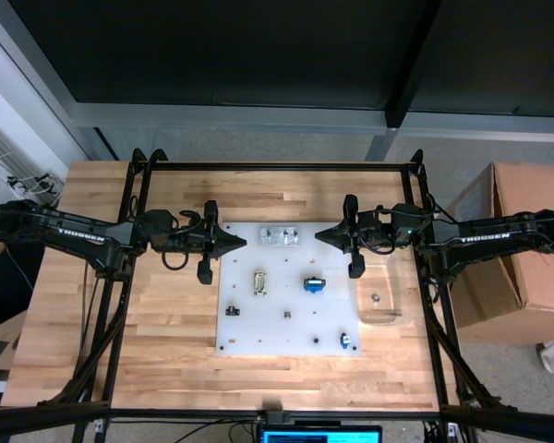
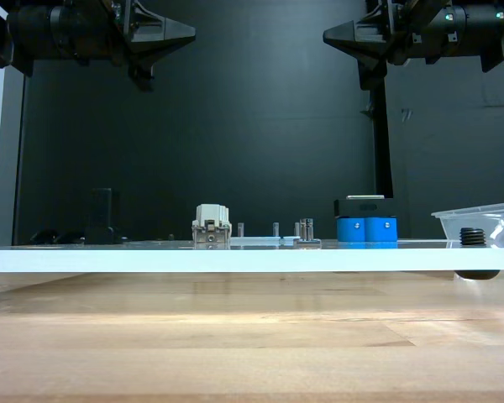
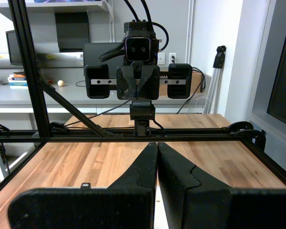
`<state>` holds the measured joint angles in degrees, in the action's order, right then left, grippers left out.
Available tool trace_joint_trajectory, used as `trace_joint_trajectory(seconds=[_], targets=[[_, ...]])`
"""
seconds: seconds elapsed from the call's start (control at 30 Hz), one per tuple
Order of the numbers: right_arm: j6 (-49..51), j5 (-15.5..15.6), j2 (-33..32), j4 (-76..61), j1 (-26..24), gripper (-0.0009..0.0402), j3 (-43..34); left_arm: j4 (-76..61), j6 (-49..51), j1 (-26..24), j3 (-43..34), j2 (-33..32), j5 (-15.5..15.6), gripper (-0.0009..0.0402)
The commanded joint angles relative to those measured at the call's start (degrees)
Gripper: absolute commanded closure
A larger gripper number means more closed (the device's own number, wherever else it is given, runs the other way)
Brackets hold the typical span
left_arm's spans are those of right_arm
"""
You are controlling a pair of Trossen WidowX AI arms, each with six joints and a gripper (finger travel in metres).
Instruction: Pick the M12 nut and place it on its threads and fasten
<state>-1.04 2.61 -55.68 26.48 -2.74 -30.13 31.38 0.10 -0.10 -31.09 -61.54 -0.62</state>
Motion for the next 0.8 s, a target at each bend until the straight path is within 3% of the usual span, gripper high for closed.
trace_joint_trajectory(seconds=[0.03,0.57,0.8], targets=[[0.0,0.0,0.0,0.3,0.0,0.0393,0.0,0.0,0.0,0.0,0.0,0.0,0.0,0.0393],[0.3,0.0,0.0,-0.8,0.1,0.0393,-0.1,0.0,0.0,0.0,0.0,0.0,0.0,0.0393],[4.8,0.7,1.4,-30.8,0.4,0.0393,-7.5,0.0,0.0,0.0,0.0,0.0,0.0,0.0393]])
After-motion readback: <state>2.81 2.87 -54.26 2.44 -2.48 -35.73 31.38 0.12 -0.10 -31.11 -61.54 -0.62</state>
